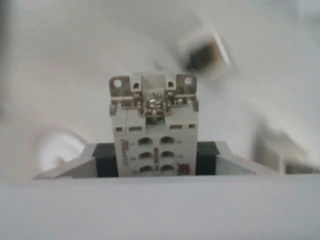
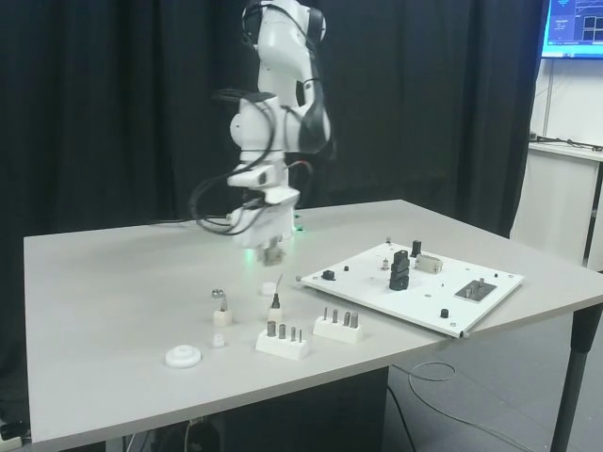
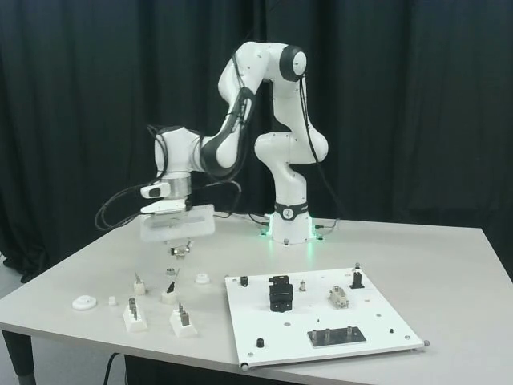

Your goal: Insert waterproof.

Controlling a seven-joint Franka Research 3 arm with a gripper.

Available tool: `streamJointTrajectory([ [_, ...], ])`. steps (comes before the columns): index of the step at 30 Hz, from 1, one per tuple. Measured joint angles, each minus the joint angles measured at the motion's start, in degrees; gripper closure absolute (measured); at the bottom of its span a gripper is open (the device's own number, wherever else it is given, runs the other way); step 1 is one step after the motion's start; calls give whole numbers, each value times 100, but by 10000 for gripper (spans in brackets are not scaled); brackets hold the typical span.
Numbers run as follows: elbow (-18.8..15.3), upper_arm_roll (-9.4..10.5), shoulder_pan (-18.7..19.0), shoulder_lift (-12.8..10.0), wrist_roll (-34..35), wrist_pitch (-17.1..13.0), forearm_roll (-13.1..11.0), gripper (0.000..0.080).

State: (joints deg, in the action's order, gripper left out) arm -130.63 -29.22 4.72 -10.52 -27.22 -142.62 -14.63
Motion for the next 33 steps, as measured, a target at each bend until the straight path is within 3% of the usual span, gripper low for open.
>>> streamJointTrajectory([
  [6,49,166,467,155,649,254,-12,489],
  [17,110,403,1402,276,1915,386,-9,489],
  [33,376,434,2833,284,3732,728,155,489],
])
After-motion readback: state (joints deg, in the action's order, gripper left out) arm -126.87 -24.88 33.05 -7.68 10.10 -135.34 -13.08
